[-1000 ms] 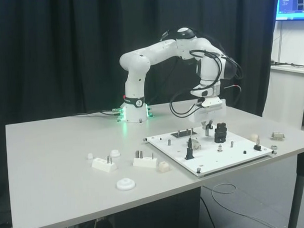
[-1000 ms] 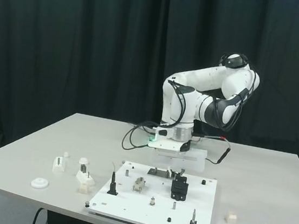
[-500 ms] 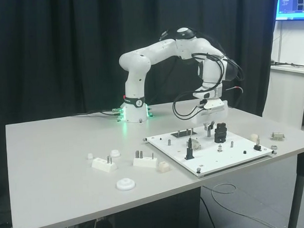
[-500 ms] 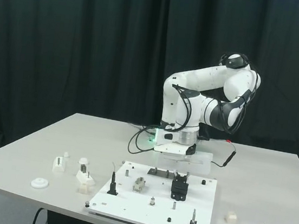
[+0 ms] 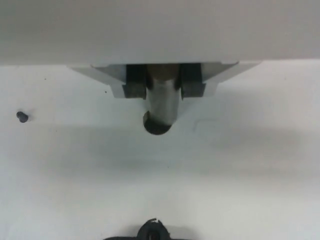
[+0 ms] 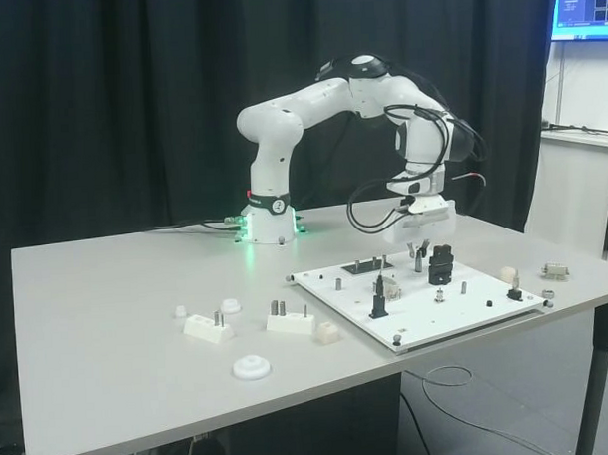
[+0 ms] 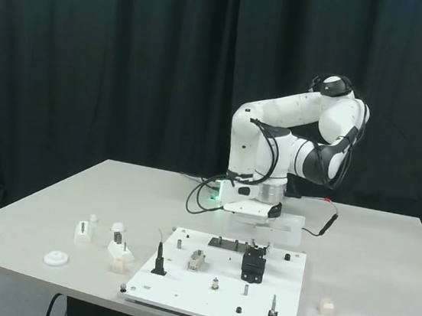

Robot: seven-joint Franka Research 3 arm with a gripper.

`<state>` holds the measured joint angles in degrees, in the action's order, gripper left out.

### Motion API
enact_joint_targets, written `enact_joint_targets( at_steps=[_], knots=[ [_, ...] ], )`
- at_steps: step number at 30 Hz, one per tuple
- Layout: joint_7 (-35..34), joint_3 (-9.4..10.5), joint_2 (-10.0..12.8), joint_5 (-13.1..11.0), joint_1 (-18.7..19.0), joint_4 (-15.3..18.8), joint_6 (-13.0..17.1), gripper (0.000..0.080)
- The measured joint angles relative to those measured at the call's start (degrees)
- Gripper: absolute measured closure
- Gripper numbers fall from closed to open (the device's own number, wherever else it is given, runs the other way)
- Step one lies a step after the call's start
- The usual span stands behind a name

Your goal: Insert round peg 4.

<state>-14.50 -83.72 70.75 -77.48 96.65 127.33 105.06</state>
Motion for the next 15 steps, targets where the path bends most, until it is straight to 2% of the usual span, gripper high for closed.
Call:
enact_joint_targets(
  at_steps=[15],
  knots=[
    [-0.6,0.21,0.0,0.0,1.4,1.3,2.9,0.0659]
  ],
)
